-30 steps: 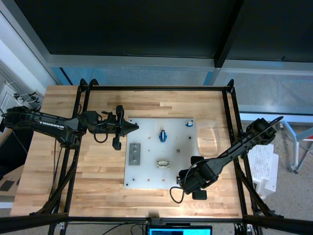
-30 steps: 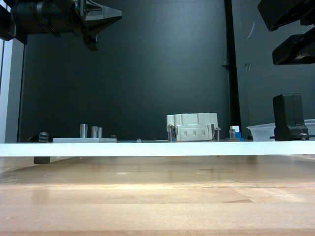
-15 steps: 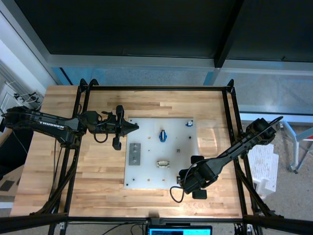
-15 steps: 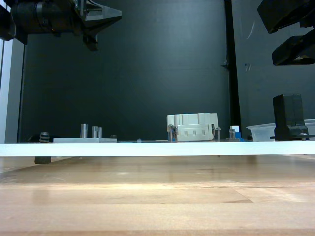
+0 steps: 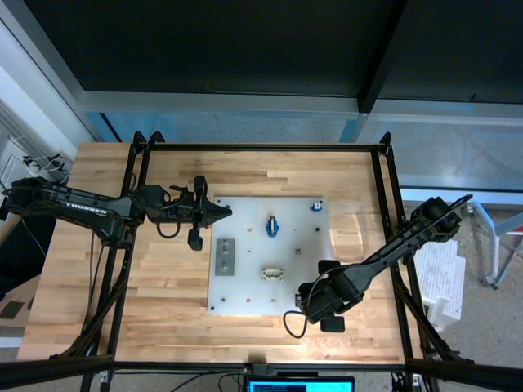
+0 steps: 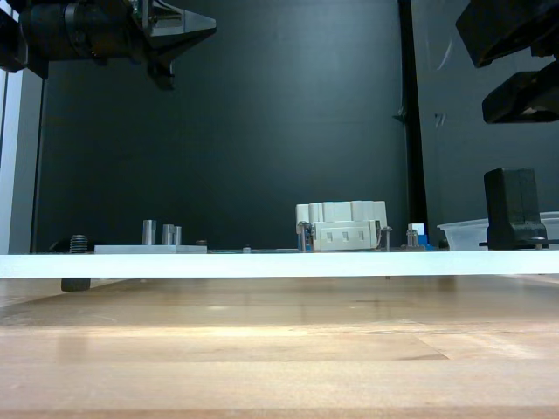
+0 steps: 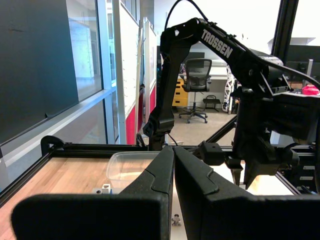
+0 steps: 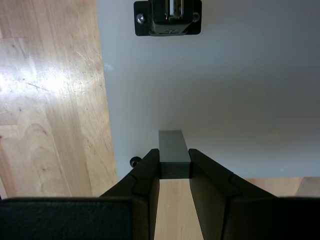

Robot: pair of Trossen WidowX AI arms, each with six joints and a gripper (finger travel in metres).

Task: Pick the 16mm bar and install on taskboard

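Note:
My right gripper [image 8: 174,169] is shut on the 16mm bar [image 8: 173,145], a short grey metal piece that sticks out between the fingers. It hangs over the near right corner of the white taskboard [image 8: 240,100], just above the board's edge [image 5: 245,290]. In the high view the right gripper [image 5: 309,305] sits at that corner. My left gripper [image 5: 225,211] is shut and empty. It hovers high over the board's far left edge, and the low view shows this left gripper [image 6: 205,24] well above the board.
On the board are a grey block [image 5: 224,256] with pins, a blue clip [image 5: 271,226], a white connector [image 5: 272,273] and a black part [image 5: 329,267] close to the right gripper. A clear tray [image 6: 463,231] lies right of the board. A black frame [image 5: 261,148] surrounds the table.
The right gripper with the bar has shifted slightly, dipping a little toward the near edge. The left arm has not moved.

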